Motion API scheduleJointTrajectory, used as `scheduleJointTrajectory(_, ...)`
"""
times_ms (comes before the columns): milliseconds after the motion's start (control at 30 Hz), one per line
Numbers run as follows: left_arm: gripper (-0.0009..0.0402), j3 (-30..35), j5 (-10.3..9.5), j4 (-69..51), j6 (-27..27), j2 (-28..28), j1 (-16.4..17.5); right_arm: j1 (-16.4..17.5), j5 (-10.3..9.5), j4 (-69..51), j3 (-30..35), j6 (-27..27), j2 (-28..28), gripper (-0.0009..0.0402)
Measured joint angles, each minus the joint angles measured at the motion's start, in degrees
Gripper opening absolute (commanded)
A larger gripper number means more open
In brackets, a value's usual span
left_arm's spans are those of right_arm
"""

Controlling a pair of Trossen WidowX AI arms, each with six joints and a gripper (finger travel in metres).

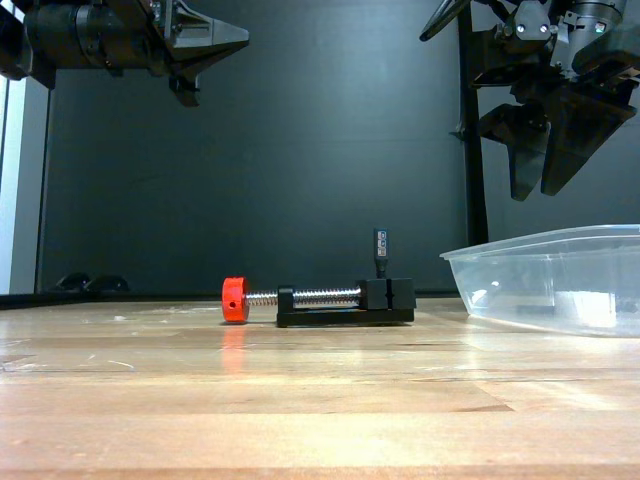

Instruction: Remove the USB-C connector from taskboard and place in the container

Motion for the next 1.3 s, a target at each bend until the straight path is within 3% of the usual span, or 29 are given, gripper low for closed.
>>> scheduleJointTrajectory(200, 0.0, 0.02, 0.0, 0.0, 0.0, 0.0, 0.0, 0.04, -0.04, 0.11, 0.02, 0.15, -0.52, 0.0162)
scheduleJointTrajectory(500, 0.0, 0.0, 0.0, 0.0, 0.0, 0.0, 0.0, -1.68, -0.74, 6.84, 0.04, -0.13, -5.22, -0.0002)
scheduleJointTrajectory(567, 0.0, 0.0, 0.0, 0.0, 0.0, 0.0, 0.0, -3.04, -2.54, 9.31, 0.04, -1.51, -6.16, 0.0006)
scheduleJointTrajectory(633, 0.0, 0.02, 0.0, 0.02, 0.0, 0.0, 0.0, -4.55, -6.1, 13.0, 0.04, -3.34, -6.82, 0.0012)
scheduleJointTrajectory(700, 0.0, 0.02, 0.0, 0.0, 0.02, 0.0, 0.0, -5.9, -7.43, 17.16, 0.07, -3.98, -7.08, 0.0009)
scheduleJointTrajectory(967, 0.0, 0.0, 0.0, 0.0, 0.02, 0.0, 0.0, -12.02, -7.58, 28.2, 0.07, -7.82, -7.19, -0.0001)
scheduleJointTrajectory(1300, 0.0, 0.02, 0.0, 0.0, 0.02, 0.0, 0.0, -13.2, -7.58, 42.38, -1.01, -11.93, -8.39, 0.0)
